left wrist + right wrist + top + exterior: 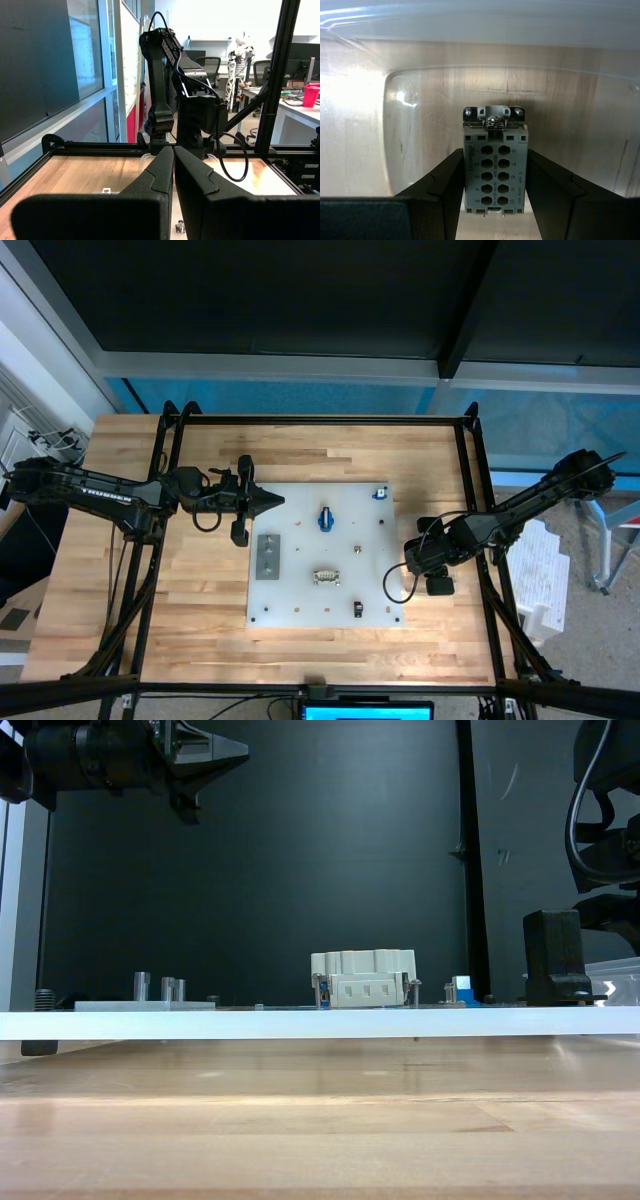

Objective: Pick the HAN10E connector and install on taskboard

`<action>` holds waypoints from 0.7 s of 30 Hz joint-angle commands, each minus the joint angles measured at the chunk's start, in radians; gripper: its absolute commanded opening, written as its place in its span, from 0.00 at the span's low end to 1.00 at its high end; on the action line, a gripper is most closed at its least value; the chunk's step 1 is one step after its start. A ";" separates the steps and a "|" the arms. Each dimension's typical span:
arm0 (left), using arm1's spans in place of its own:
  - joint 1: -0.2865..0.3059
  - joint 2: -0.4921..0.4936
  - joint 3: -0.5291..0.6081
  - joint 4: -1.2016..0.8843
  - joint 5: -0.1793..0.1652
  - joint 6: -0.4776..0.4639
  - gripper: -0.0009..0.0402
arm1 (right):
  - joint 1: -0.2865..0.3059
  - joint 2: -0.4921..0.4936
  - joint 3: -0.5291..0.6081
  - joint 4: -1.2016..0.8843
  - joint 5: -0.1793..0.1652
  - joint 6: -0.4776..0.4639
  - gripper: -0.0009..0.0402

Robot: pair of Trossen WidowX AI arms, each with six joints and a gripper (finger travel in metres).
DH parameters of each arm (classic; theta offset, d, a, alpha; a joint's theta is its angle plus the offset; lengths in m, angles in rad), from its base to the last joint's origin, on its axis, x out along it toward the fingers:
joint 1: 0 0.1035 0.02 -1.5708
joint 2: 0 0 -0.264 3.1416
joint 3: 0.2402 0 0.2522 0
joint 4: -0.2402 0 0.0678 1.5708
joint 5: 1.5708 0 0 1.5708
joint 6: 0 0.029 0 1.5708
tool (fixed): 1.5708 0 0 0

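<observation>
Right end effector (pixel 437 580) is down just off the taskboard's (pixel 300 612) right edge, and the wrist view tells the story: its fingers (pixel 442 187) sit flush against both long sides of the HAN10E connector (pixel 495 165), which rests in the clear tray (pixel 415 115), numbered contact holes facing the camera, metal clip at its far end. So that's a narrow clamp on the connector, block square between the jaws. Left end effector (pixel 266 502) hangs high over the board's far left edge, fingers pinched together on nothing. On the board, the beige socket (pixel 325 578) with silvery flanges waits near the middle, well apart from the tray, and it looks the likely seat. My read: the pick is at the grasp, with lift and install not yet done. To do it well, go straight up so the block clears the tray wall without tilting, and grip firmly enough that it can't twist. Then carry across, line up the long axes over the socket, and press down level and gently, since any skew could bind the contacts
</observation>
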 commanded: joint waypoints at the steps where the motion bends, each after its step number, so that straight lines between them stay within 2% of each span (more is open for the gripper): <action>1: 0.000 0.000 0.000 0.000 0.000 0.000 0.02 | 0.000 -0.008 0.012 -0.010 -0.002 0.005 0.12; 7: 0.000 0.000 0.000 0.000 0.000 0.000 0.02 | 0.000 -0.037 0.101 -0.116 -0.007 0.004 0.09; 17: 0.000 0.000 0.000 0.000 0.000 0.000 0.02 | -0.001 -0.051 0.293 -0.304 -0.019 0.005 0.09; 21: 0.000 0.000 0.000 0.000 0.000 0.000 0.02 | -0.002 -0.050 0.336 -0.343 -0.019 0.007 0.09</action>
